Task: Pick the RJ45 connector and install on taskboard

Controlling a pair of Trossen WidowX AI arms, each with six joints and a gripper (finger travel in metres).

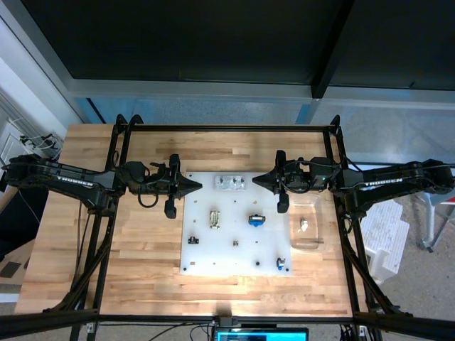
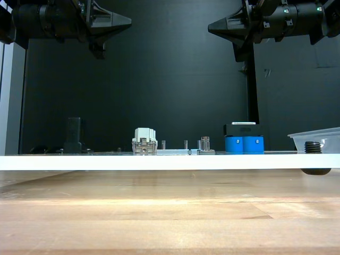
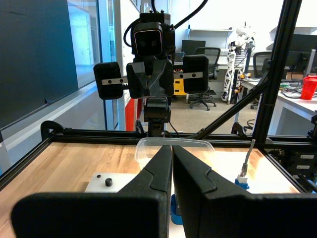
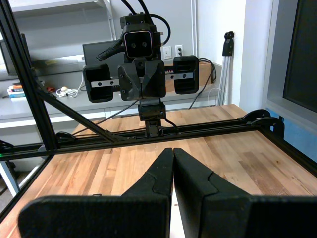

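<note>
The connector (image 3: pixel 242 174) stands upright in the small blue jack (image 3: pixel 241 184), its grey cable (image 3: pixel 249 152) rising straight off it. In the high view a grey piece sits on that jack (image 1: pixel 282 264) at the near right corner of the white board (image 1: pixel 213 264). The clear tray (image 1: pixel 313 246) holds only the pale white block (image 1: pixel 304 225). My left gripper (image 1: pixel 198 186) hovers high over the board's far left edge, shut and holding nothing (image 3: pixel 172 148). Facing it across the board's far edge, my right gripper (image 1: pixel 256 180) is also shut and holds nothing (image 4: pixel 173 149).
Several other fittings stand on the board: a grey-white socket (image 1: pixel 214 218), a larger blue block (image 1: pixel 257 220) and a pale part (image 1: pixel 230 182) at the far edge. A black frame (image 1: pixel 227 128) rings the wooden table. A screen (image 1: pixel 260 334) sits at the near edge.
</note>
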